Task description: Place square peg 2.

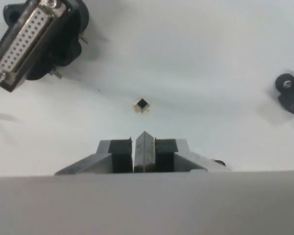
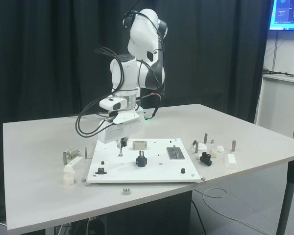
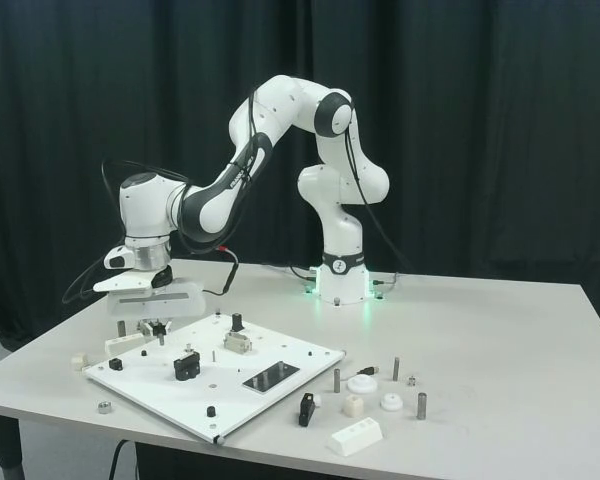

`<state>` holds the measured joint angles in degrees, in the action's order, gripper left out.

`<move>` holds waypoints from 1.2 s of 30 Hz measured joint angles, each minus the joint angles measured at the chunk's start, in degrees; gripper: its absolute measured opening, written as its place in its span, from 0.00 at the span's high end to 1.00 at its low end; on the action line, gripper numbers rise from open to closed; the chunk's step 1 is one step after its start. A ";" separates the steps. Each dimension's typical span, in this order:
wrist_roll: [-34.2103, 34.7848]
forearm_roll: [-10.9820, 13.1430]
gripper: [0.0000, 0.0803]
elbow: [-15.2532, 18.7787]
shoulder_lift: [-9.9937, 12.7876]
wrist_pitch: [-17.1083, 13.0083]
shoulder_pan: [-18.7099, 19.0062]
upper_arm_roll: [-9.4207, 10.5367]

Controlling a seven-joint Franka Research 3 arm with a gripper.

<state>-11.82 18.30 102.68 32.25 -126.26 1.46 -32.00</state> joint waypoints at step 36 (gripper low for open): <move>2.21 1.95 0.88 0.36 -1.17 1.90 2.66 1.58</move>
<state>-9.61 20.25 103.04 31.08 -124.36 4.11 -30.43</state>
